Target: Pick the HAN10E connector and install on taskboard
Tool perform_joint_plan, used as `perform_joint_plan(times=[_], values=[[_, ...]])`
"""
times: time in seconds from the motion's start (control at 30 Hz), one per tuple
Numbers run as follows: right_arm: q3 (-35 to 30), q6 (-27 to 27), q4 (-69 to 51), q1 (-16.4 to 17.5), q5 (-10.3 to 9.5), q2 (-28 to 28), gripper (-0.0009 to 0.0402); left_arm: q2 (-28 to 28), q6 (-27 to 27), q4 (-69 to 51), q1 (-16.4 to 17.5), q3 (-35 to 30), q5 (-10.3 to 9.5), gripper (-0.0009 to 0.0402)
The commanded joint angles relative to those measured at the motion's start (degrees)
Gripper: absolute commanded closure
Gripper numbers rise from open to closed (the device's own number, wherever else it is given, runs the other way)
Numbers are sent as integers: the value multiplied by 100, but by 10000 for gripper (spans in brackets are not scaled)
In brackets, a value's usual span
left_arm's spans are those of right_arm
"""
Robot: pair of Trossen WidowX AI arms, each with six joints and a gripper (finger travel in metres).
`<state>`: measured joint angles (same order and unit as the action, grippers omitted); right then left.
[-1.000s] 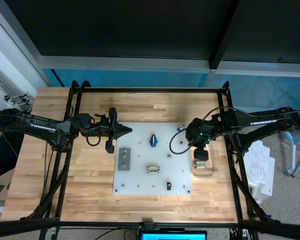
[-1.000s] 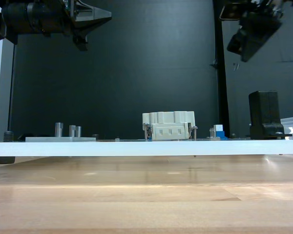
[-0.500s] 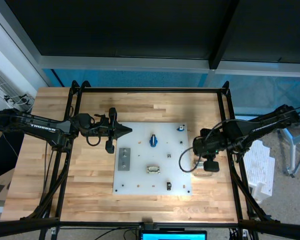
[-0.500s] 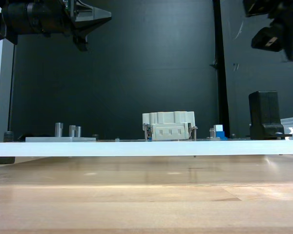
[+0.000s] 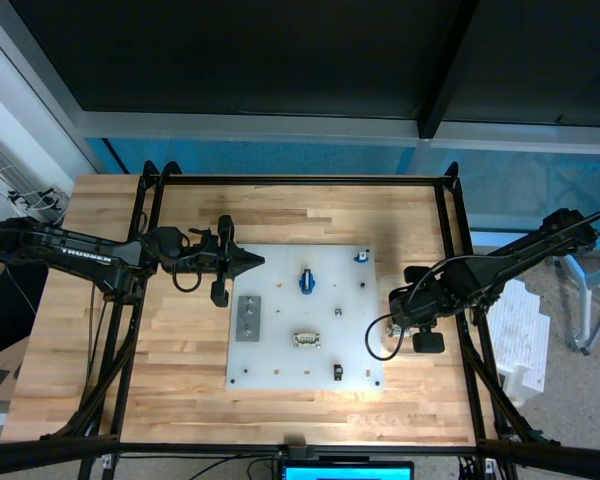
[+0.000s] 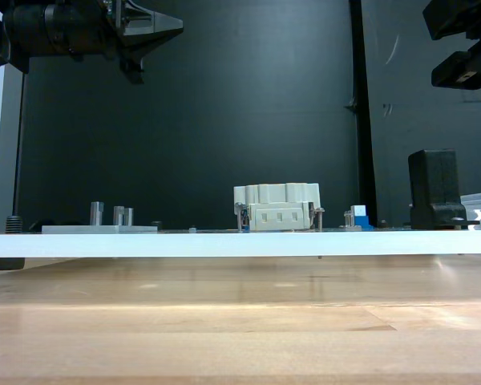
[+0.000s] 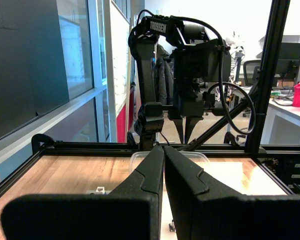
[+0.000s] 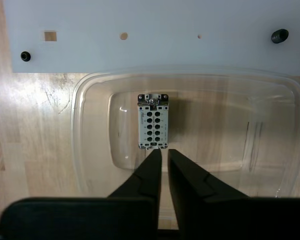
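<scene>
Over the tray (image 8: 225,130): the right gripper (image 8: 164,152) hangs pointing straight down, just off the right edge of the board (image 8: 155,45).
Right fingers (image 8: 142,182): narrow, with only a slit between them, holding nothing.
Connector (image 8: 153,121): lies flat on the tray floor with its contact rows up and its long side running away from the board. Nothing touches it, and the fingertips line up with its end away from the board.
Tray: sits on the tabletop (image 8: 30,150), right beside the board.
Left gripper (image 5: 260,261): held high over the board's far left corner, pointing right. Its fingers (image 7: 145,175) are pressed together and empty.
Hidden, high view: the right gripper covers the connector and most of the tray. Only the tray's left rim shows by the board.
Cut off, low view: the right gripper runs off the right edge, high up. The tray is a sliver at that edge, and the connector is out of sight.
Blocked, left wrist view: the fingers screen most of the board. The tray shows past them, below the right arm.
Beige block (image 5: 305,341): stands on the board's near middle. Its contacts are too small to make out.
Change: the right gripper has shifted right and nearer, from the tray's far end by the board edge. In the low view it slid right until cropped. The left gripper and beige block are as before.
</scene>
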<state>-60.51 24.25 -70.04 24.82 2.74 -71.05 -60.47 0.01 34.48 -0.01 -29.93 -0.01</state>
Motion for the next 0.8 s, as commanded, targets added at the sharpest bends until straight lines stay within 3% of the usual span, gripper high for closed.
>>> perform_joint_plan(times=[0.03, 0.2, 0.33, 0.8], values=[[22, 72, 7, 11, 76, 0, 322, -2, 0, 0, 2, -2, 0, 392], [136, 256, 118, 74, 256, 0, 250, -2, 0, 0, 2, -2, 0, 392], [328, 256, 372, 109, 271, 0, 209, -2, 0, 0, 0, -2, 0, 392], [984, 330, 1014, 190, 282, -66, 133, -2, 0, 2, 0, -2, 0, 392]])
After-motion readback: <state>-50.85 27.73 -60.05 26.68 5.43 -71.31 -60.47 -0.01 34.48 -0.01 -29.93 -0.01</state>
